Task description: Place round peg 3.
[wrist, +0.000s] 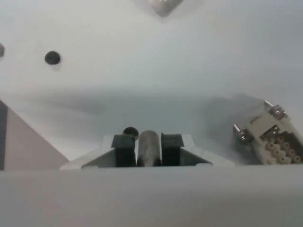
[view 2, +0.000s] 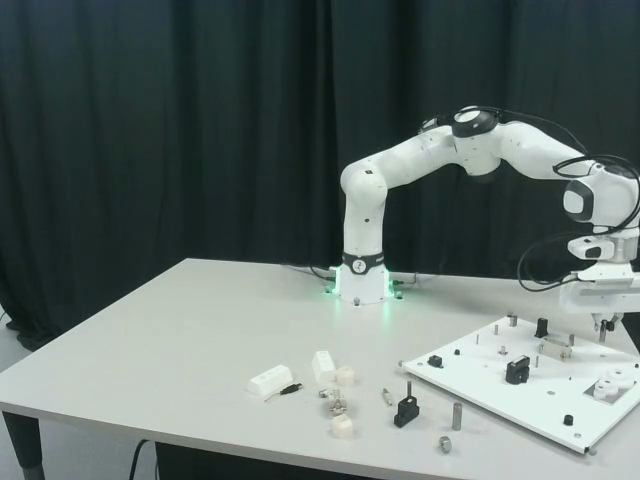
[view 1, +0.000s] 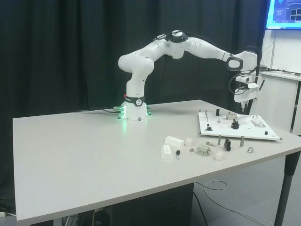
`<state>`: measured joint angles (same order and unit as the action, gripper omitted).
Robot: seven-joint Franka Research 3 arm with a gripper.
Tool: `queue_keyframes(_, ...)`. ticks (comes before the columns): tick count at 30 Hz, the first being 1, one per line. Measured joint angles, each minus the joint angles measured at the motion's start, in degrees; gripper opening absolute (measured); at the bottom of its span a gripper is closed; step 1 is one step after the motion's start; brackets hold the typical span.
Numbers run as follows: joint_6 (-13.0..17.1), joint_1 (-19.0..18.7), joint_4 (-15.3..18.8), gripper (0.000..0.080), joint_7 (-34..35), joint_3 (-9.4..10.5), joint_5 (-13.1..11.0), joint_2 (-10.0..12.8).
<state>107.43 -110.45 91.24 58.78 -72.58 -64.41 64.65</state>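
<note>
Black curtains hang behind the grey table (view 1: 84, 146), where the white arm (view 1: 188, 47) reaches out over the white board (view 1: 235, 131). Its hand (wrist: 147, 150) is clenched on the round peg (wrist: 148, 147), which stands upright between the two black pads (wrist: 123, 147), above the board. Just beside it on the board lies a grey connector (wrist: 272, 137). Small loose parts (view 1: 197, 148) lie on the table near the board.

White jointed arm (view 2: 430, 155), green-lit base (view 2: 362, 287), black cables (view 2: 545, 262).
</note>
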Motion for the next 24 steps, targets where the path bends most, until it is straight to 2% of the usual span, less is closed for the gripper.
queue_keyframes(10, 1.63, 1.29, 0.44, 0.0114, 0.04, -1.37, 0.56, 0.55)
queue_keyframes(24, 4.58, 5.73, 1.84, 0.0114, 0.05, -3.70, 0.81, 2.31)
